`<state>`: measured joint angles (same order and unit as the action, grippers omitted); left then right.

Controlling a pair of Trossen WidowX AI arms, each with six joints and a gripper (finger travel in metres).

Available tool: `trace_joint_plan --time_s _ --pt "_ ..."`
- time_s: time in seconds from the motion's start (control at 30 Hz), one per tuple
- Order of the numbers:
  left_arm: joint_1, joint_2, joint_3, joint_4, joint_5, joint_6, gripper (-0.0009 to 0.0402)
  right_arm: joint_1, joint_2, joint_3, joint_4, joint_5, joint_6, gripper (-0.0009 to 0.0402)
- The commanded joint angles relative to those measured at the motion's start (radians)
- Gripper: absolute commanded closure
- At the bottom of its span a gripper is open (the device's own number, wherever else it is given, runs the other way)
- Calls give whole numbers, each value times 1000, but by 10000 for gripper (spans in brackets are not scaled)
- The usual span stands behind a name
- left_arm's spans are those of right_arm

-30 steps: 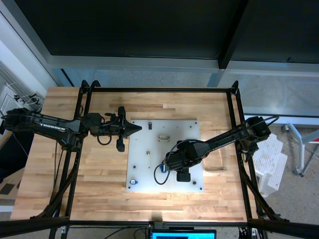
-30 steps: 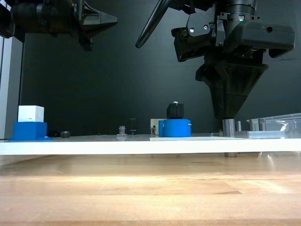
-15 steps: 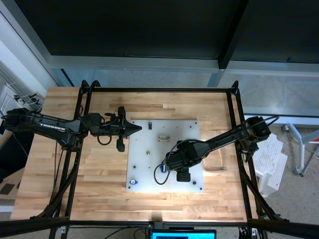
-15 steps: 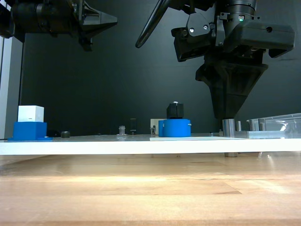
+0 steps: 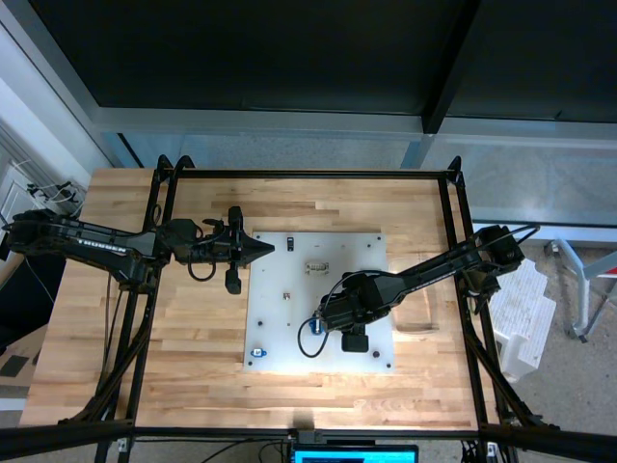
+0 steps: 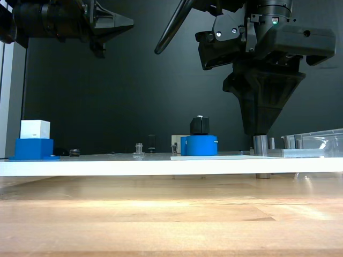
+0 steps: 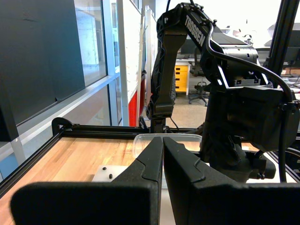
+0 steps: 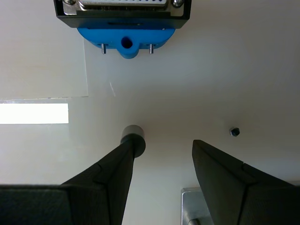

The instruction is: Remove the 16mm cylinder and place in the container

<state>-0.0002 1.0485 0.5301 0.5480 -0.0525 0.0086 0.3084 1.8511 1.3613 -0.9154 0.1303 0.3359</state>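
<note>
Zero done: right gripper [image 8: 165, 143] spread over seated 16mm cylinder [image 8: 133, 134]; left gripper [image 7: 162, 145] clenched at board's [image 5: 289, 289] nine o'clock; container [image 7: 143, 140] at three.

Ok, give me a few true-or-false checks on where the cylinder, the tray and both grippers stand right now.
1. The right gripper is open and points down at the white board. True.
2. The 16mm cylinder lies in the container. False: it stands upright in the board, at one fingertip of the right gripper, with nothing clamped.
3. The left gripper is shut and held high above the board's left side. True.
4. The container sits to the left of the board. False: it sits on the table beside the board's right edge.
</note>
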Motion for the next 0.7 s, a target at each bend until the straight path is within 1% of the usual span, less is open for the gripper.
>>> trace_joint_plan --time_s 0.03,0.3,0.33,0.4,0.43,0.7 --pt "0 0 0 0 0 0 393 1 -22 1 -11 0 1 219" --pt "0 0 0 0 0 0 393 9 -68 4 -21 -3 24 219" --pt "0 1 0 0 0 0 393 11 -72 4 -21 -9 27 219" --pt "0 0 0 0 0 0 393 13 -74 5 -19 -39 31 219" --pt "0 0 0 0 0 0 393 13 -75 4 -18 -46 34 219" --pt "0 0 0 0 0 0 393 16 -75 4 -11 -44 34 219"
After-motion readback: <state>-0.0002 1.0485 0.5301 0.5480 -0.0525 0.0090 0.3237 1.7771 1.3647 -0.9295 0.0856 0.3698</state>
